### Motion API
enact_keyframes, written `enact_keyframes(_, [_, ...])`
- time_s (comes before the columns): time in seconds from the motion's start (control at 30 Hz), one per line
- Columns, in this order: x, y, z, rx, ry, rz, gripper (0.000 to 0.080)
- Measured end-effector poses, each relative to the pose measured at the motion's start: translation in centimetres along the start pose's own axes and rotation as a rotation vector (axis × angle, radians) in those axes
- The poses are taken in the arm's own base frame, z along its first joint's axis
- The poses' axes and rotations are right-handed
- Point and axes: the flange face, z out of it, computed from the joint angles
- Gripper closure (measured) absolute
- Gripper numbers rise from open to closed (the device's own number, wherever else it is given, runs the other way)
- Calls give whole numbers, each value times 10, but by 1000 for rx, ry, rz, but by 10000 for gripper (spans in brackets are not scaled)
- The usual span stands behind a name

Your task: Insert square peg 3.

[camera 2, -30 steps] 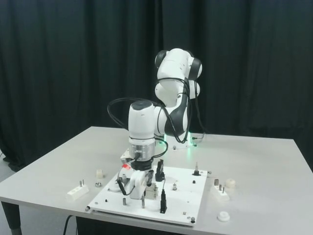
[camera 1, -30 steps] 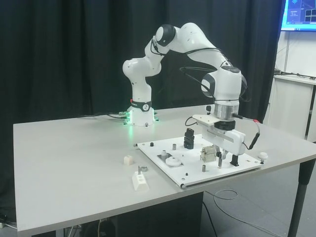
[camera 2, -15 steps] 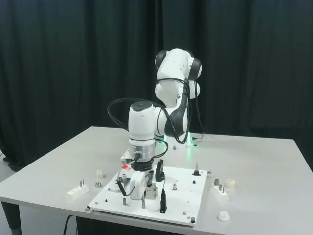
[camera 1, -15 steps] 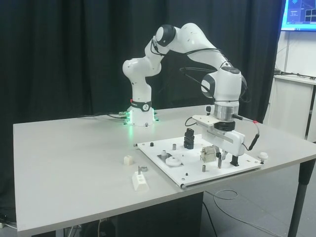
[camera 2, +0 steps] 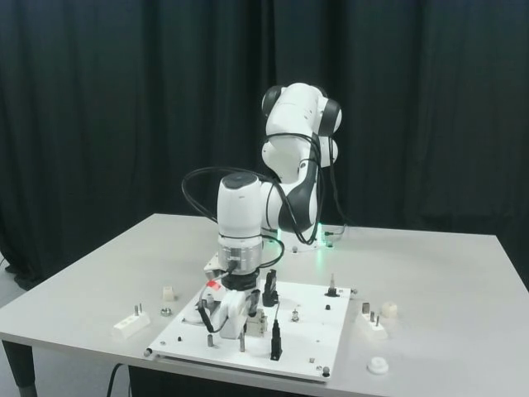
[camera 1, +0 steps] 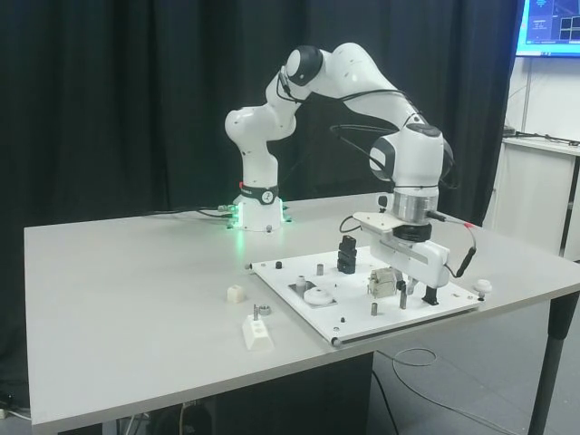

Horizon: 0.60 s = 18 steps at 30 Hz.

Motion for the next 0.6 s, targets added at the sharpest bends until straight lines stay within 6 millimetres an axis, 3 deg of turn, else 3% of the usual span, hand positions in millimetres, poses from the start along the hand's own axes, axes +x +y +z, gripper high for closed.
enact_keyframes(0.6, [-2,0,3,0,3,-3,693])
